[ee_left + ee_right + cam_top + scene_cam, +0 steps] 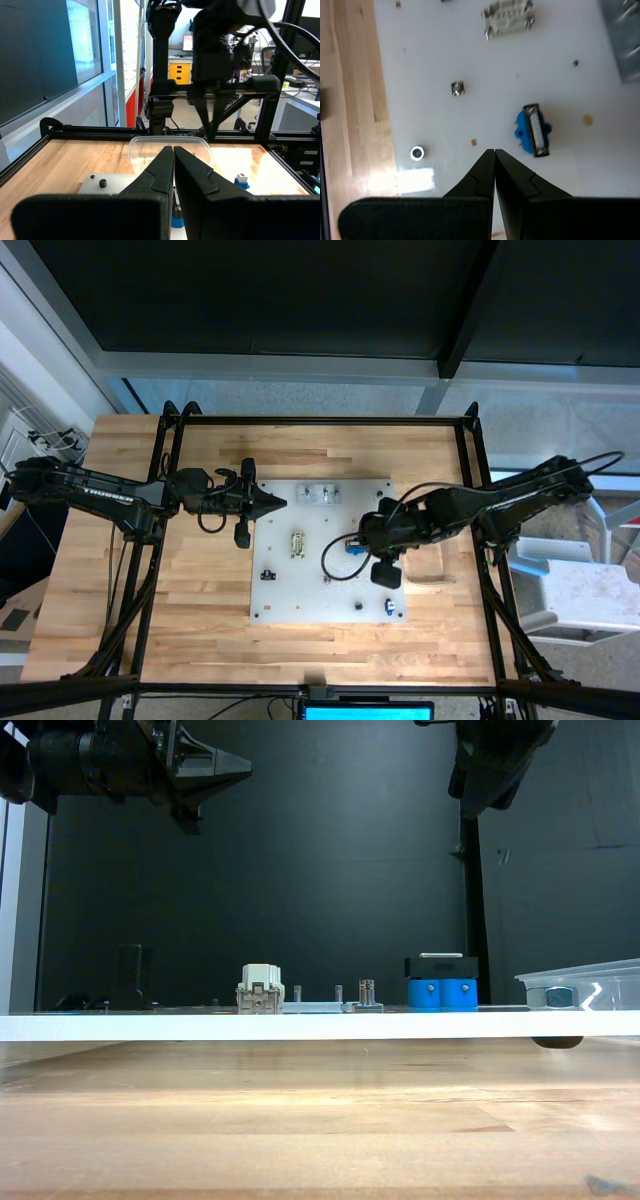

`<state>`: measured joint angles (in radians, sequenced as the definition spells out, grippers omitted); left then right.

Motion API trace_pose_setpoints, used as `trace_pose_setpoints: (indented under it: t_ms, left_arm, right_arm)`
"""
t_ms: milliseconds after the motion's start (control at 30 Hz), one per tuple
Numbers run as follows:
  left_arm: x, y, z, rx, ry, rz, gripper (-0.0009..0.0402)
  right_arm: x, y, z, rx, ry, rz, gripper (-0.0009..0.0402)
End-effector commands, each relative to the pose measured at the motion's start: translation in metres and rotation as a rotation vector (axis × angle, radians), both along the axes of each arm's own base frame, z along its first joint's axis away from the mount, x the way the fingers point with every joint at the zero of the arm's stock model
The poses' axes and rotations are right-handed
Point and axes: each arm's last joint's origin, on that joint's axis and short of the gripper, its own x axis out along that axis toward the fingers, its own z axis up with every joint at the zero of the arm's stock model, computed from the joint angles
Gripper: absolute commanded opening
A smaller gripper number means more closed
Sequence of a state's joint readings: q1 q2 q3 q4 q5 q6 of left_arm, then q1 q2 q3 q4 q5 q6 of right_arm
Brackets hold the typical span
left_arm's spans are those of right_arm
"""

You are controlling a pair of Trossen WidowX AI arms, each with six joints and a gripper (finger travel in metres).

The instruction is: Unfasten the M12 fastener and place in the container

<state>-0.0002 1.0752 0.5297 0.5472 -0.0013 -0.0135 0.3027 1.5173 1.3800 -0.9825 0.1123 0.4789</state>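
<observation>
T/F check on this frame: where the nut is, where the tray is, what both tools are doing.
1. The M12 nut lies in the clear tray. False: the high view shows it on the white board, near its near right edge and outside the tray.
2. The left tool and the right tool are both shut and hold nothing. True.
3. The right tool points down over the board. True.
4. The left tool rests on the board. False: it hangs well above it, near the board's left edge.
5. The tray stands on the board. False: it stands on the wooden table, beside the board's right edge.
</observation>
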Motion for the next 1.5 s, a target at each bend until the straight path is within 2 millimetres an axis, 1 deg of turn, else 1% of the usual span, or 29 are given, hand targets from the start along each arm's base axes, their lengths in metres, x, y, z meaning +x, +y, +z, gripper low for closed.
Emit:
trace_pose_setpoints:
  t_ms: [33,233,433,533,800,900,967,1033,1267,1333,1433,1500]
  left_arm:
    - [0.0,0.0,0.0,0.0,0.0,0.0,0.0]
    - [0.0,0.0,0.0,0.0,0.0,0.0,0.0]
    - [0.0,0.0,0.0,0.0,0.0,0.0,0.0]
    - [0.0,0.0,0.0,0.0,0.0,0.0,0.0]
    - [0.0,0.0,0.0,0.0,0.0,0.0,0.0]
    - [0.0,0.0,0.0,0.0,0.0,0.0,0.0]
    - [0.0,0.0,0.0,0.0,0.0,0.0,0.0]
    - [0.0,0.0,0.0,0.0,0.0,0.0,0.0]
    - [0.0,0.0,0.0,0.0,0.0,0.0,0.0]
    - [0.0,0.0,0.0,0.0,0.0,0.0,0.0]
    - [0.0,0.0,0.0,0.0,0.0,0.0,0.0]
    - [0.0,0.0,0.0,0.0,-0.001,0.0,0.0]
  right_arm:
    - [0.009,0.013,-0.001,-0.005,0.052,0.006,0.0]
    - [0.022,0.036,-0.004,-0.023,0.146,0.016,0.0]
    - [0.033,0.055,-0.012,-0.026,0.215,0.01,0.0]
    - [0.036,0.064,-0.017,-0.018,0.238,-0.031,0.0]
    - [0.045,0.08,-0.035,0.015,0.288,-0.028,0.0]
    - [0.049,0.085,-0.042,0.009,0.302,-0.021,0.001]
    - [0.052,0.087,-0.047,0.006,0.311,-0.019,0.0027]
    - [0.054,0.089,-0.051,0.003,0.316,-0.017,0.0052]
    - [0.06,0.095,-0.067,-0.014,0.328,0.013,0.0169]
    - [0.06,0.096,-0.069,-0.018,0.325,0.015,0.0198]
    - [0.06,0.096,-0.076,-0.02,0.32,0.025,0.023]
    - [0.059,0.096,-0.08,-0.023,0.326,0.025,0.0243]
